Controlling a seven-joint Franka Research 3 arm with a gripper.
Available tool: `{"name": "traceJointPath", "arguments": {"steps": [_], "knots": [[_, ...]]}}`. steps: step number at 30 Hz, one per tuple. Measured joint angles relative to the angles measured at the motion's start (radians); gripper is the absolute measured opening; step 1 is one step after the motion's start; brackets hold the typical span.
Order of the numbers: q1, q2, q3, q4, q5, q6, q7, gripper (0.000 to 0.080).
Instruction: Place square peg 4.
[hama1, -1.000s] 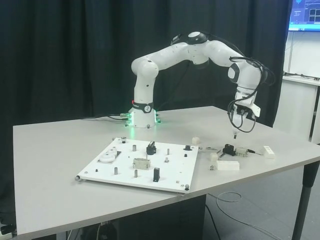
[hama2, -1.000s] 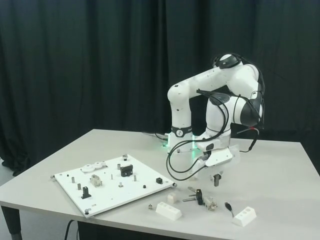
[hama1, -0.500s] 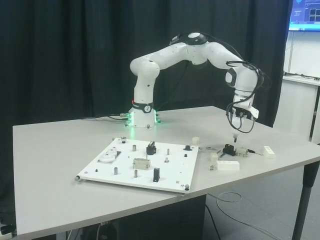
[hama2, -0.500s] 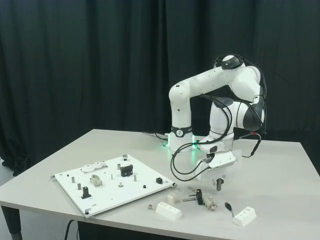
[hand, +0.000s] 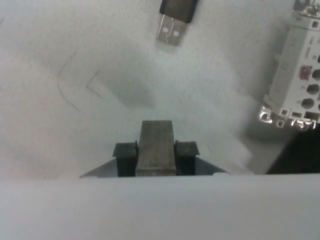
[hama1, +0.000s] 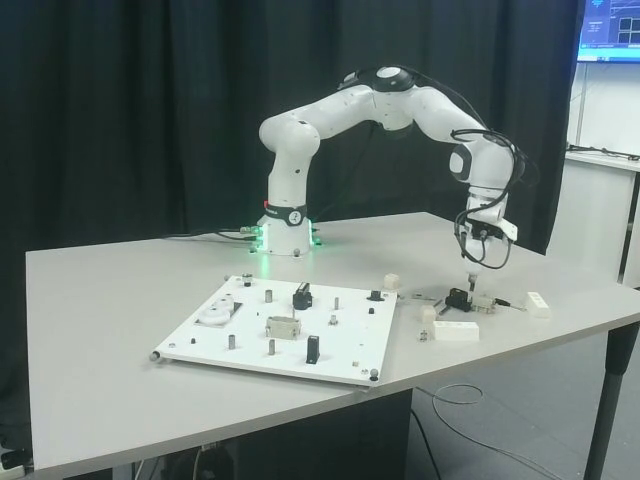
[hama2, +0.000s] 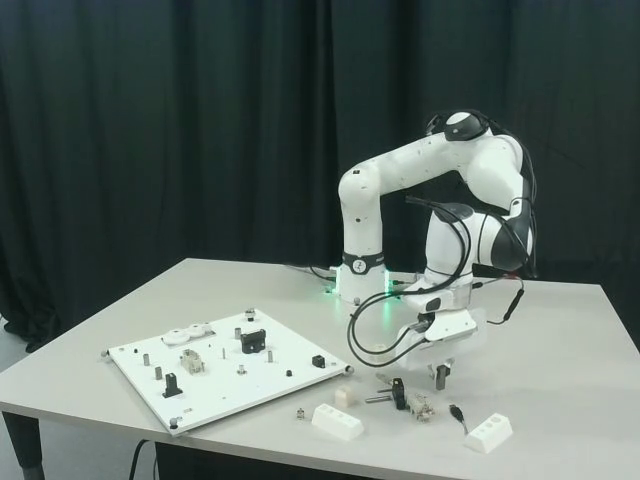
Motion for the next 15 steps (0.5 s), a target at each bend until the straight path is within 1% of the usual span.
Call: {"name": "traceJointPath", "arguments": {"steps": [7,8,15], "knots": [[0.004,0.000,0.004,-0.002,0.000,0.006,0.000,0.0154],[0.004,0.000,0.004,-0.002,0.000,0.006,0.000,0.0324],[0.006,0.000,0.003,-0.002,0.000,0.006,0.000,0.0324]]}}
